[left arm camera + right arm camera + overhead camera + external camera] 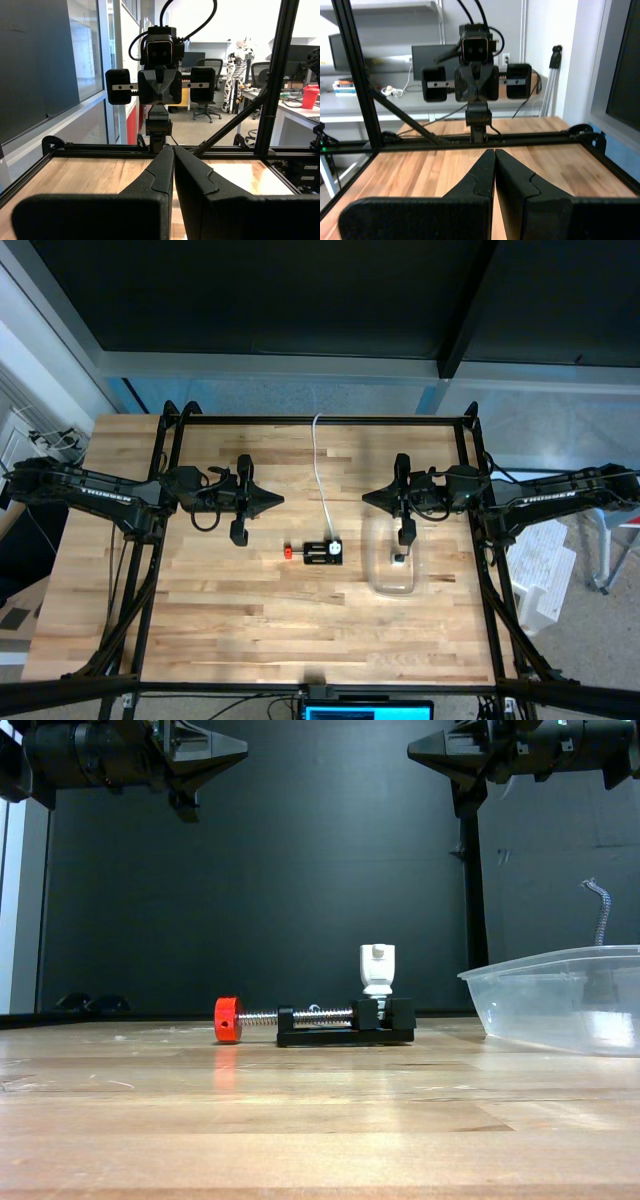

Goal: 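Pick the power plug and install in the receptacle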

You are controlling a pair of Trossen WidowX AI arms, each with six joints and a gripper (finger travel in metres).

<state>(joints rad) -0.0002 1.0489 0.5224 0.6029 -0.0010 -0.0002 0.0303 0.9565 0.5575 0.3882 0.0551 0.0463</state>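
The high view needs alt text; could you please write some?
Above a wooden table the left end effector and right end effector, both shut, face each other; nearer lie a black clamp with orange-red knob and a clear plastic tray.

Matte-black throughout, the left arm [100, 494] and right arm [552, 497] bear white TROSSEN lettering, black cables [204, 523] looping at their wrists. The left hand [278, 500] and right hand [368, 498], above the tabletop [250, 625], taper to wedge-shaped fingers [159, 172] pressed together.

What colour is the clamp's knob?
Knob: orange-red, clearest in the low view. Left hand and right hand: shut, high over the table.
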